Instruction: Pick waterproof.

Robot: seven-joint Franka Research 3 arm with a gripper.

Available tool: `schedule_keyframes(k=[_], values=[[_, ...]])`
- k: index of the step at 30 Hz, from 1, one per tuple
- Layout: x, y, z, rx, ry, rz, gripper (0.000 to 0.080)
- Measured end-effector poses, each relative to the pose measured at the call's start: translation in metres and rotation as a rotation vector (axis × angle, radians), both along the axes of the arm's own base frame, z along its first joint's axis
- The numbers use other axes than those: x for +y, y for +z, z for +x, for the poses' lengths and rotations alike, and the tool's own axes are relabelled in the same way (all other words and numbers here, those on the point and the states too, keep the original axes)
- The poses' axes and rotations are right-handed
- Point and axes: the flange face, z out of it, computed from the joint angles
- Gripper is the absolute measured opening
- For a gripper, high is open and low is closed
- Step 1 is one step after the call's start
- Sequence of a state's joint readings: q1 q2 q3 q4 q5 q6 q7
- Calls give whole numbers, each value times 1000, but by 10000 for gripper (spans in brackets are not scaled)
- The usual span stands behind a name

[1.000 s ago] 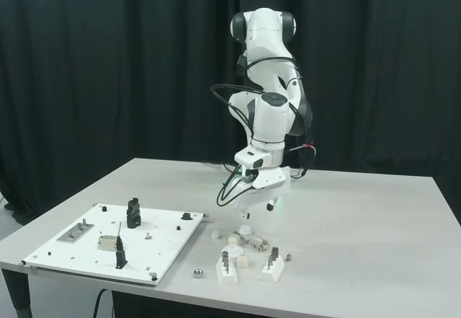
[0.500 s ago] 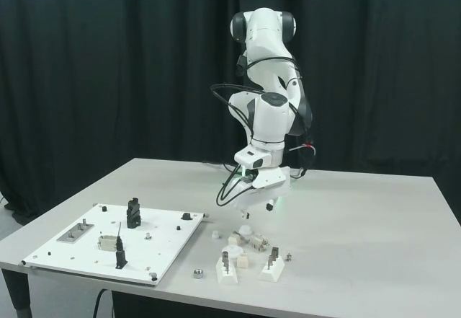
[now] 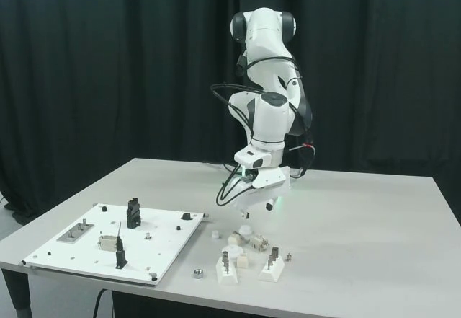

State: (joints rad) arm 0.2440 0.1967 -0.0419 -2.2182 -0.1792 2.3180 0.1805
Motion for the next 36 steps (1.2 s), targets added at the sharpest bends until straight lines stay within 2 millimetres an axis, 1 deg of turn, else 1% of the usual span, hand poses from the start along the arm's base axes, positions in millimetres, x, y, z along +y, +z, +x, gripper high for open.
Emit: schedule_keyframes(k=[7,13,28,36], values=[[1,-1,-1,3,8,-1,800],[0,-5,0,7,49,3,800],[-14,-33,5,16,83,13,800],[-13,-45,2,27,89,14,800]])
